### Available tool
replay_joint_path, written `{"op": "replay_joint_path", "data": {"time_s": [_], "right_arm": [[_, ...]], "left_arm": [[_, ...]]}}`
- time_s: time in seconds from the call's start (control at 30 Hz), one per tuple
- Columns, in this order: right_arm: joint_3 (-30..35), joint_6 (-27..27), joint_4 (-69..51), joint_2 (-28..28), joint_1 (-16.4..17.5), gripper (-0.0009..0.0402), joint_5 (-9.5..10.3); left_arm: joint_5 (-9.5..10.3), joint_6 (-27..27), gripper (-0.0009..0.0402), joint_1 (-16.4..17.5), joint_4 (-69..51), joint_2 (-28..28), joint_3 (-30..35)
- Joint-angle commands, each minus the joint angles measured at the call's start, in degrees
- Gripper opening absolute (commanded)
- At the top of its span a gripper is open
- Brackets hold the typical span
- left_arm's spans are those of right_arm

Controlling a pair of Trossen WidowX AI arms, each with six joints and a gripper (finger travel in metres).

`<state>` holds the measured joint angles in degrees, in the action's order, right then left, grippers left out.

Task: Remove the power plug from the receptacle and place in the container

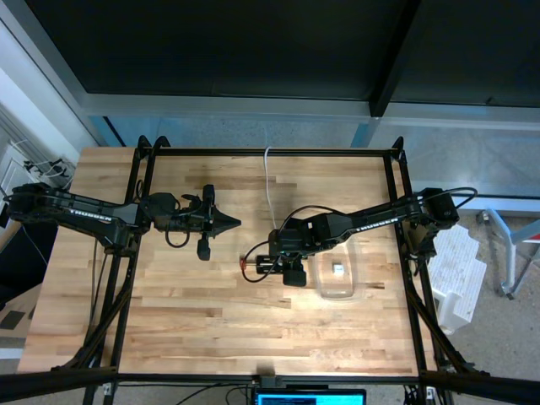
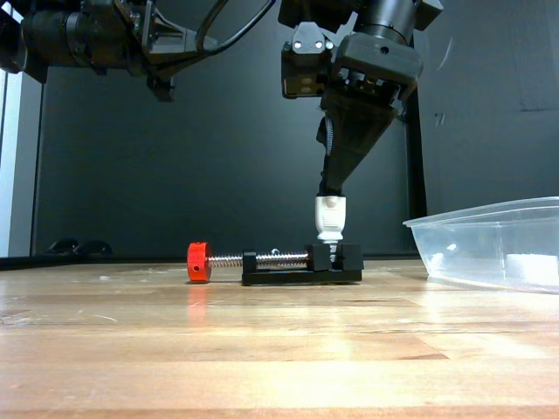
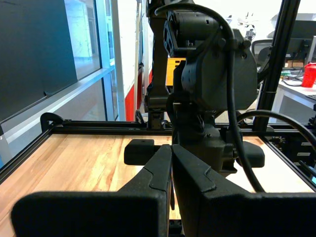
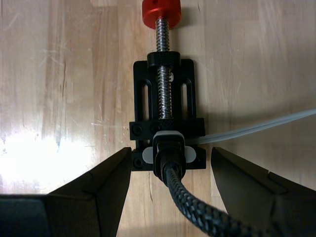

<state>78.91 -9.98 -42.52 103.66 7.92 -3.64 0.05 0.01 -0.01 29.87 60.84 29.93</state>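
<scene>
Table (image 1: 169, 287): right end effector (image 4: 171, 150) straddles plug (image 4: 169, 159), left end effector (image 1: 229, 223) aloft.

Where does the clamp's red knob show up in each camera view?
High view: red knob at the black clamp's left end; open right hand over the clamp, shut left hand parked farther left.
Low view: knob left of the clamp.
Left wrist view: not in it.
Right wrist view: knob beyond the clamp.
Shared landmark: the clamp.

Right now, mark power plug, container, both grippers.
power plug (image 4: 168, 145): right wrist view, black body.
container (image 2: 463, 249): low view, side wall.
right gripper (image 4: 170, 150): right wrist view, between open fingertips flanking plug.
left gripper (image 3: 171, 148): left wrist view, shut tips, parked aloft, robot's left.
</scene>
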Motion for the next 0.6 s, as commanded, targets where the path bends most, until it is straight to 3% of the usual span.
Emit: {"op": "replay_joint_path", "data": {"time_s": [0.03, 0.6], "right_arm": [[-0.02, -0.07, 0.11, -0.04, 0.00, 0.0204, 0.00], [-0.02, -0.28, 0.83, -0.04, -0.04, 0.0058, -0.04]], "left_arm": [[-0.02, 0.00, 0.0000, 0.00, -0.02, 0.02, 0.02], [0.00, 0.00, 0.0000, 0.00, 0.00, 0.02, 0.02]]}}
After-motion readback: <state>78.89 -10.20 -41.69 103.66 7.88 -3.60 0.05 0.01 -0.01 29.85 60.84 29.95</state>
